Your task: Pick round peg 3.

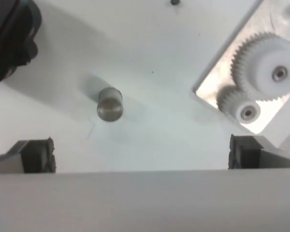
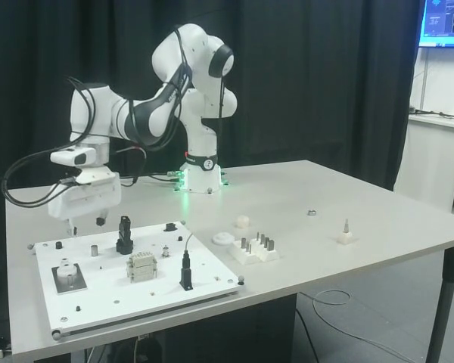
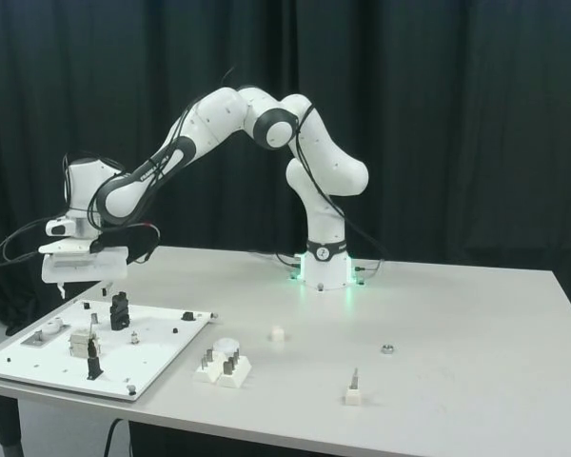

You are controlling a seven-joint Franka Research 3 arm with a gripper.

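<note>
Wrist view: gripper (image 1: 141, 153) spread wide, nothing held, hovering above white board (image 1: 150, 43). Round peg (image 1: 109, 104) stands upright in board, apart from both fingertips, off-centre between them, nearer one finger. Gear pair (image 1: 261, 77) on metal plate close by; black connector (image 1: 9, 38) on opposite side. First room view: peg (image 2: 94, 250) at board's far-left area, just near of gripper (image 2: 85, 221). Risk judged: straight descent with peg off-centre lets one fingertip strike peg top or tilt it; drift toward gears risks collision.
</note>
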